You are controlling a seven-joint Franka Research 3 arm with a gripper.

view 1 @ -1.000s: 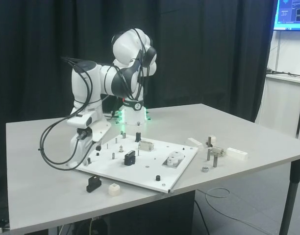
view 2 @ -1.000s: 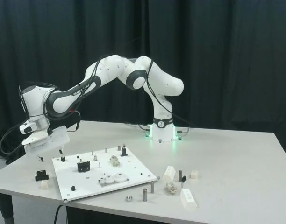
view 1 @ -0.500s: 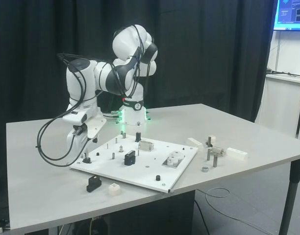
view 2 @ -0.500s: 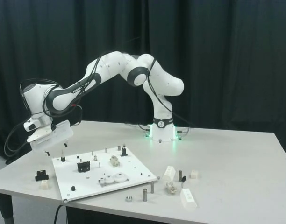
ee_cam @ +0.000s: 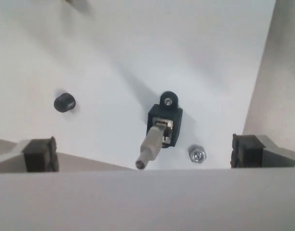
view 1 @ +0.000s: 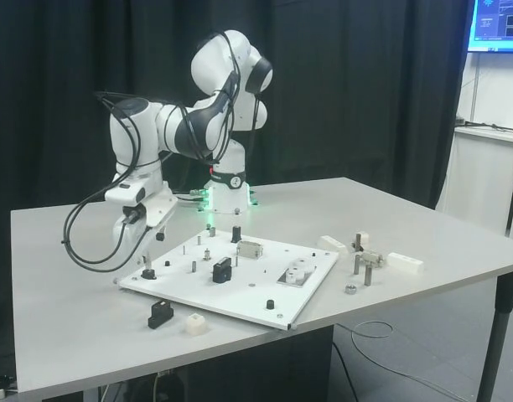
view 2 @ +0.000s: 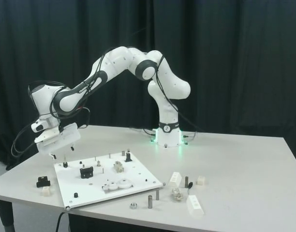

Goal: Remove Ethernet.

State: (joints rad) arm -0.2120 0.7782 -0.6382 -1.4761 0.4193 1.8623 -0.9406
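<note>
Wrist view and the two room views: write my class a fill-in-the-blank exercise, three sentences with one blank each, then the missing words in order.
1. The grey Ethernet plug sits in a ____ socket on the white board.
2. The gripper has its fingers ____, one at each side of the plug, touching nothing.
3. The lights at the arm's base glow ____.

Missing words: black; open; green

The white arm point(view 2: 114, 65) is stretched out low from its base, with the gripper point(ee_cam: 142, 153) held spread (fingers pointing down).
</note>
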